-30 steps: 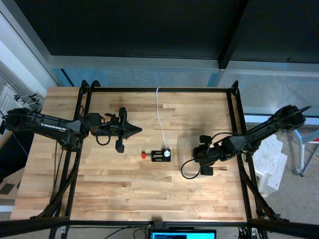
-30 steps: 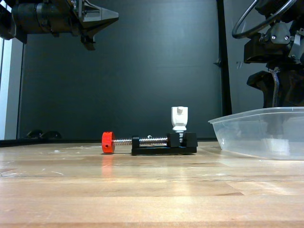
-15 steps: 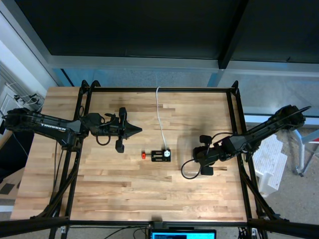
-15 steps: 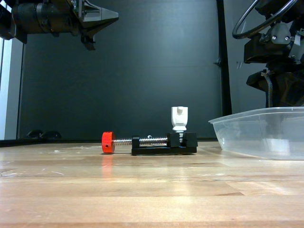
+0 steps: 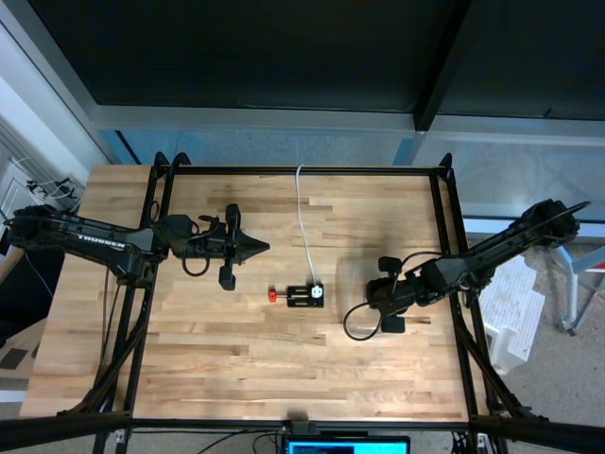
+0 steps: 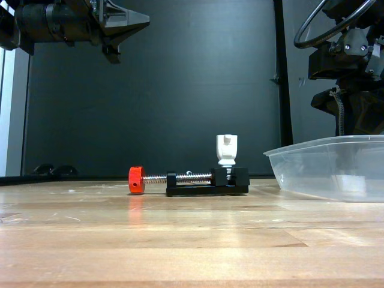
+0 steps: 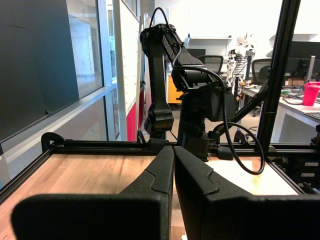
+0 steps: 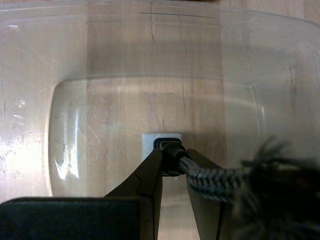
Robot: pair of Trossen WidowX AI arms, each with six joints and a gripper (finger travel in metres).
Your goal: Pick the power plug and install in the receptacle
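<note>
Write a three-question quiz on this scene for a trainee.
1. True or false: the left gripper, parked high above the table's left side, is shut and empty.
2. Where is the power plug? A) seated in the receptacle B) in the right gripper, inside the clear tray C) lying on bare wood
3. Fill in: the receptacle's knob is coloured ____.
Key: 1 true; 2 B; 3 red.
</note>
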